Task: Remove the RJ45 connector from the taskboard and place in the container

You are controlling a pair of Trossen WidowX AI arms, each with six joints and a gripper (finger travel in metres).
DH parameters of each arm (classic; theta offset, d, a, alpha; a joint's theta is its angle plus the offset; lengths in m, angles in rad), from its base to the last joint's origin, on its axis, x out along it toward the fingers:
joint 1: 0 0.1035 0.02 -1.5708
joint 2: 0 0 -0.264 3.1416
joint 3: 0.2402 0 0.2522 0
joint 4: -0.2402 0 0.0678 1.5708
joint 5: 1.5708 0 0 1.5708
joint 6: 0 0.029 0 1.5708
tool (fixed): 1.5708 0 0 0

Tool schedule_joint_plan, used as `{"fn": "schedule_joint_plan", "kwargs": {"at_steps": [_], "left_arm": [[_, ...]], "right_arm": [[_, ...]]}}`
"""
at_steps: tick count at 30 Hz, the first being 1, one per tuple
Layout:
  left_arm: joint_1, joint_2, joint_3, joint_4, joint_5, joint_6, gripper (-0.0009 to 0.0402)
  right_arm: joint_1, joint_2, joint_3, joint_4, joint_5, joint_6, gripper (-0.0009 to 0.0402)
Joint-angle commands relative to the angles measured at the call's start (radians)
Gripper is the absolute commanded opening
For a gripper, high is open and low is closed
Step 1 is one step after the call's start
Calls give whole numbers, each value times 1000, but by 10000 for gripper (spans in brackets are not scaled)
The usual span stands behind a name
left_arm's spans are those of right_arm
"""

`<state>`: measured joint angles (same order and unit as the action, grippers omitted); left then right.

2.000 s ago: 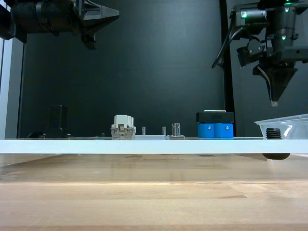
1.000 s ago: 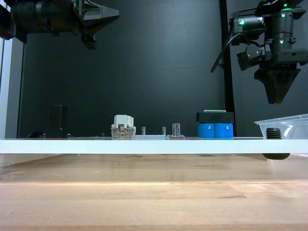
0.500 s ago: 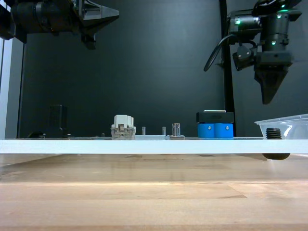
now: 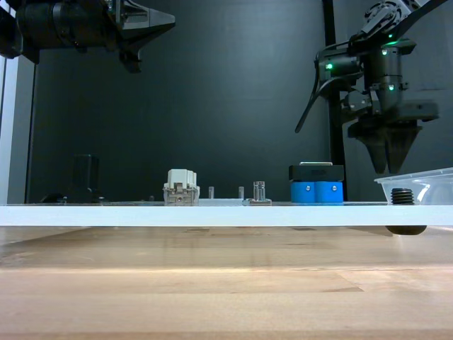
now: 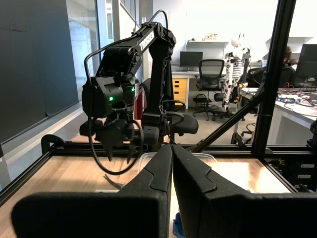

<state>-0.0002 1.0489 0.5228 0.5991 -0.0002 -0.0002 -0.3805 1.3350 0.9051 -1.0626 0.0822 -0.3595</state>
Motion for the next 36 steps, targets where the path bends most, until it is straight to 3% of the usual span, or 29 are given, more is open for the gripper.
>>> {"fn": "schedule_joint_plan", "kwargs": {"at_steps": [1,9,19,25,36], "left_arm": [[0,0,0,0,0,0,0],[0,0,0,0,0,0,0],[0,0,0,0,0,0,0],[0,0,0,0,0,0,0],[0,0,0,0,0,0,0]], "right_arm": [[-2,3,0,9,-6,-155,208],[-8,3,-35,60,-4,-651,208],[-13,3,-185,238,4,-888,208],[-21,24,-233,308,4,-914,208],[-30,142,-181,312,-6,-917,192]]}}
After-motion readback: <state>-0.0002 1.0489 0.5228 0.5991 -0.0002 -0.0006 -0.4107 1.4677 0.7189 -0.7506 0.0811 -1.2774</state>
